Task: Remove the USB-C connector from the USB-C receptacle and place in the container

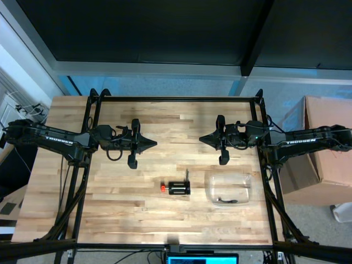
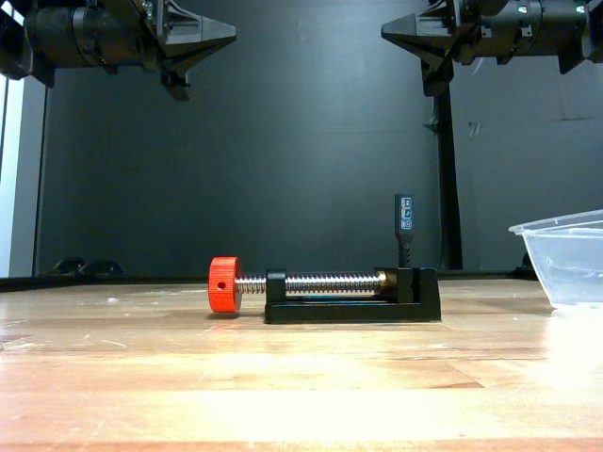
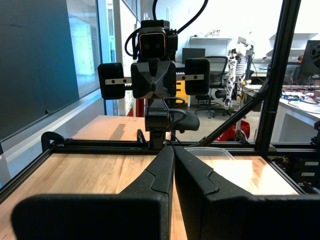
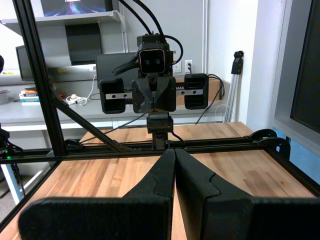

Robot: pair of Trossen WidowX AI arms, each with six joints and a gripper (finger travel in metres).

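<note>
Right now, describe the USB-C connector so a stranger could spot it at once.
Above the wooden table, the left gripper and right gripper hang shut, tips facing. On the right arm's side, beside the red-knobbed clamp, sits a clear plastic container. The small dark piece lying free inside looks like the USB-C connector, the only thing in it.

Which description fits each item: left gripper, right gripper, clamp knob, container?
Things:
1 left gripper
2 right gripper
3 clamp knob
4 container

Descriptions:
A red
B clear, with what looks like the USB-C connector lying free inside
C shut, raised over the left half of the table
D shut, raised over the table's right half

Pairs: 1-C, 2-D, 3-A, 4-B
</note>
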